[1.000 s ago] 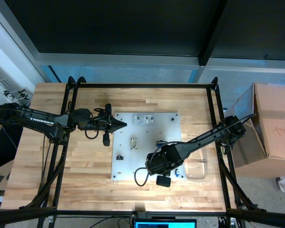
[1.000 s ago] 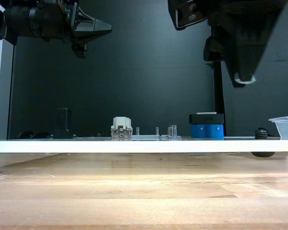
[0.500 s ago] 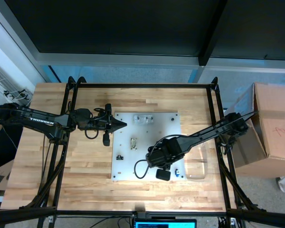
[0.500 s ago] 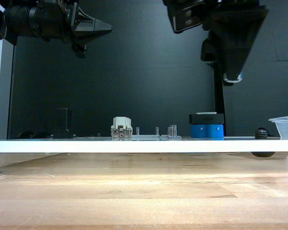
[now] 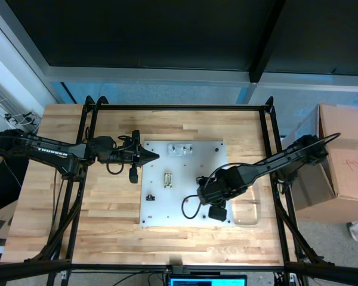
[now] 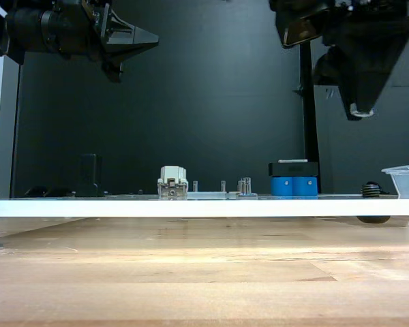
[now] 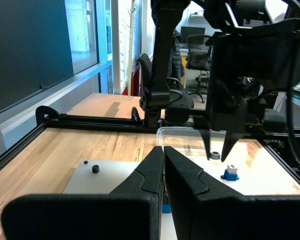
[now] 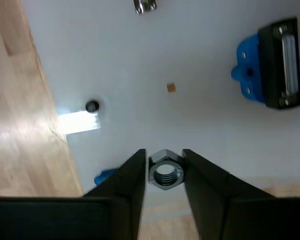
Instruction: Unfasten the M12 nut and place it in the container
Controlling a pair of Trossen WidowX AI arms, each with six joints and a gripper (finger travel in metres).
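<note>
I see the right gripper (image 6: 358,103) pinching the M12 nut (image 8: 165,172) high over the white board's (image 5: 182,170) near right edge, beside the container (image 5: 250,210); left gripper (image 5: 156,156), pressed together, hangs at the board's left edge above the wooden tabletop (image 5: 107,205)

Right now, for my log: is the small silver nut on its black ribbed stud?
Off: right tool holds the small silver nut aloft; the black ribbed stud is bare. Left tool hovers at white board's left edge.

Your left gripper (image 5: 154,157) hangs high at the left, pointing right, fingers pressed together; your right gripper (image 6: 360,112) hovers raised at the near right, pinching the nut (image 8: 165,173).
</note>
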